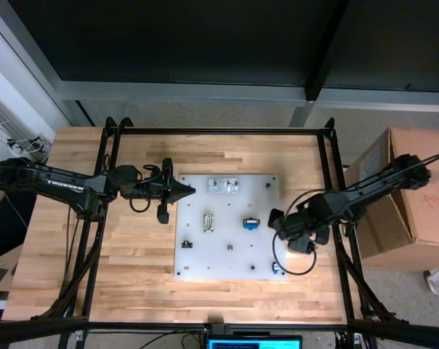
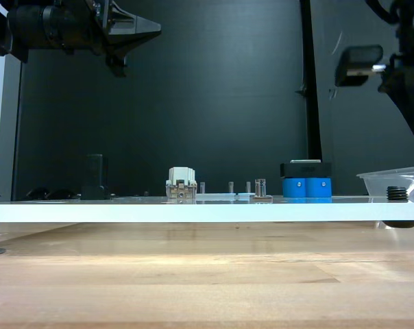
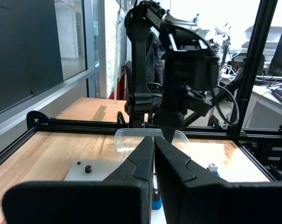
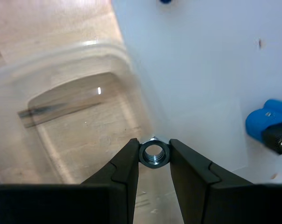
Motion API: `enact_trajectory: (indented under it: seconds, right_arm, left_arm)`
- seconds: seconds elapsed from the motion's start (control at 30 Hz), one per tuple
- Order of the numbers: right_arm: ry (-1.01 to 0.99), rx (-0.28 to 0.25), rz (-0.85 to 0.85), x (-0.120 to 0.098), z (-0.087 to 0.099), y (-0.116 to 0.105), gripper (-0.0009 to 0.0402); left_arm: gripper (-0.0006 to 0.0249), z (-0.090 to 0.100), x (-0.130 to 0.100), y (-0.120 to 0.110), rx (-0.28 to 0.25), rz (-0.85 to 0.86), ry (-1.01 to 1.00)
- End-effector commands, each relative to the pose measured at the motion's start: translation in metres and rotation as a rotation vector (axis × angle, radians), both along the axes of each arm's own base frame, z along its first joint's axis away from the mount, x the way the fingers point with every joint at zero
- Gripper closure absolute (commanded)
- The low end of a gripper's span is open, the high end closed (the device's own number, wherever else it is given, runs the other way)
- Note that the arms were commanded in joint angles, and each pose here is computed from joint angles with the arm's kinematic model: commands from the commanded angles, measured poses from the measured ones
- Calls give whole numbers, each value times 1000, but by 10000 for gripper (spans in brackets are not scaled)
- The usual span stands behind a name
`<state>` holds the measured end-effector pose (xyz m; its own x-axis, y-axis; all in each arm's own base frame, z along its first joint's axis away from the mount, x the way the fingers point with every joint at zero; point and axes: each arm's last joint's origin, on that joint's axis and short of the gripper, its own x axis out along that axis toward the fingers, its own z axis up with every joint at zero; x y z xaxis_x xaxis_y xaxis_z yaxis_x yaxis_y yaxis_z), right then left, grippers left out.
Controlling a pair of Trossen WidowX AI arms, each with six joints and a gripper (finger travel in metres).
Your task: Pick the M12 nut and place it on its threads and fasten
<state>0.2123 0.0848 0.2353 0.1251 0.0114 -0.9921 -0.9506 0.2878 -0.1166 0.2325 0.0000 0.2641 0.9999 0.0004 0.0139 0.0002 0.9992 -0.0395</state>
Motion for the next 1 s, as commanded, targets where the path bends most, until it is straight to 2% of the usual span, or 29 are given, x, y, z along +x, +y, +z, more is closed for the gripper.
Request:
enact_trajectory:
  seconds: [0.03, 0.17, 0.4, 0.63, 0.77, 1.0]
  right_arm:
    - [8, -4, 19, 18, 8, 12, 381]
    - [7, -4, 40, 44, 12, 29, 381]
    - [14, -8, 101, 82, 6, 65, 381]
    - [26, -23, 213, 104, -6, 91, 382]
    - [33, -26, 222, 115, -12, 102, 381]
    - [43, -30, 223, 129, -24, 112, 382]
  left_arm:
    - [243, 0, 0, 0, 0, 0, 0]
    - [243, 0, 0, 0, 0, 0, 0]
    - [243, 0, 0, 0, 0, 0, 0]
    - [243, 0, 0, 0, 0, 0, 0]
    - [243, 0, 0, 0, 0, 0, 0]
    - [243, 0, 0, 0, 0, 0, 0]
